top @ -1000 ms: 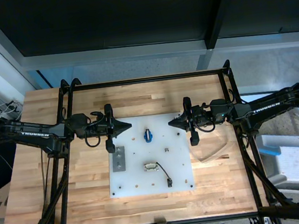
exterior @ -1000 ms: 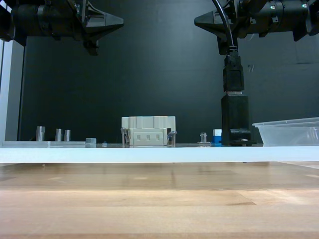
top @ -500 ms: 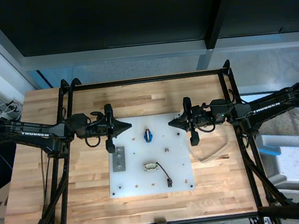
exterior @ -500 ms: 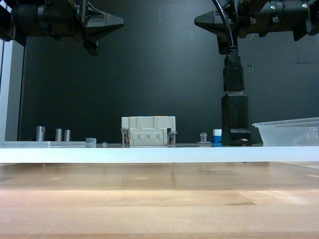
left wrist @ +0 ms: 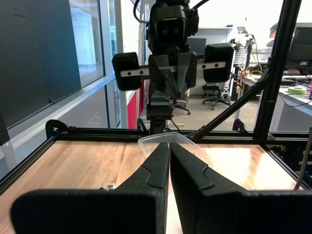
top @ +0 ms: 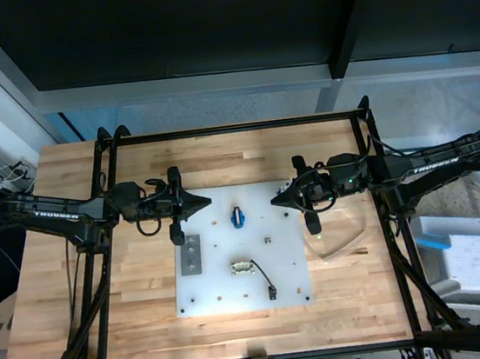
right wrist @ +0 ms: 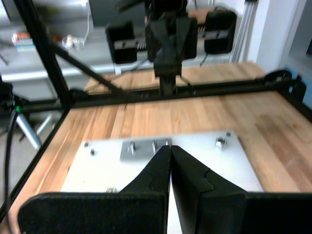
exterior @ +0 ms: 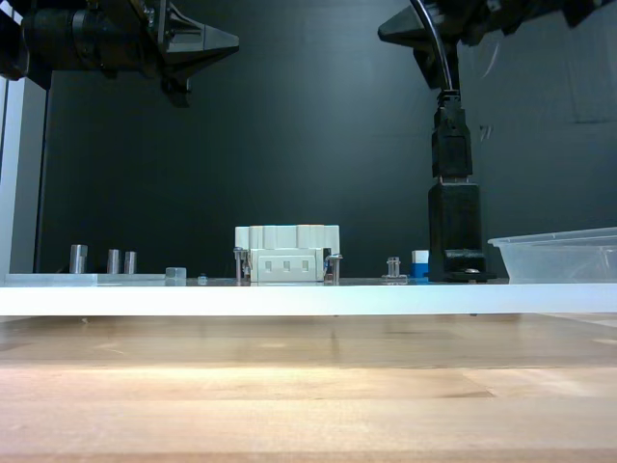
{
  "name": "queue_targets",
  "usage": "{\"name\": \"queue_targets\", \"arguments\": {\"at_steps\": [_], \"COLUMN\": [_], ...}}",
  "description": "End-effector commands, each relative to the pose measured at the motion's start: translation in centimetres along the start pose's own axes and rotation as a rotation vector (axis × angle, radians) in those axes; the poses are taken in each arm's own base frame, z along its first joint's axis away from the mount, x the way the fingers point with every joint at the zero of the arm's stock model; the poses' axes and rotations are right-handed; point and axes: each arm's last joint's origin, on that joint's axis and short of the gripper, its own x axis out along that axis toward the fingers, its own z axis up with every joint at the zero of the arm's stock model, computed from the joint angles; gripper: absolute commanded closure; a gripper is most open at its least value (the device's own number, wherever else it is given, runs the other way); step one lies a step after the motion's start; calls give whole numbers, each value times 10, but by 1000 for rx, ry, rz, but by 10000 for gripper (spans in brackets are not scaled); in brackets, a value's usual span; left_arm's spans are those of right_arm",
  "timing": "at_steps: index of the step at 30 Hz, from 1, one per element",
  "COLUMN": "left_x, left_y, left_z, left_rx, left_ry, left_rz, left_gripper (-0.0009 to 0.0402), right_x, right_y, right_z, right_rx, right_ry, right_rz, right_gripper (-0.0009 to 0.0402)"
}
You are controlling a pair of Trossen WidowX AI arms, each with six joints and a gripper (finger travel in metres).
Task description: Remove the USB connector from the USB hub and place in the container
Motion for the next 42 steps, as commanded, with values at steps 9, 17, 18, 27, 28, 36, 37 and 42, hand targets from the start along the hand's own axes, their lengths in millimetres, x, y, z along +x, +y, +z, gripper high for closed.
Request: {"name": "queue_targets", "arguments": {"at_steps": [9,17,18,27,28,36,37,42], "left_x": [0,0,0,0,0,0,0,0], "left_y": [0,0,0,0,0,0,0,0], "left_z": [0,0,0,0,0,0,0,0], "left_rx": [0,0,0,0,0,0,0,0], "left_ry": [0,0,0,0,0,0,0,0], "left_rz": [0,0,0,0,0,0,0,0], "left_gripper": [392,392,392,392,392,392,392,392], "right_x": [-15,-10,-9,2,3,14,14,22], "right_y": [19,45,50,83,87,111,114,128], "right_z": [15,7,6,2,2,7,8,7], "right_rx": [21,43,40,45,49,22,16,9], "right_ry": [213,331,340,462,468,527,535,582], "right_rz": [30,-19,-29,-39,-37,-101,-109,-113], "right_gripper": [393,393,393,393,393,393,393,393]}}
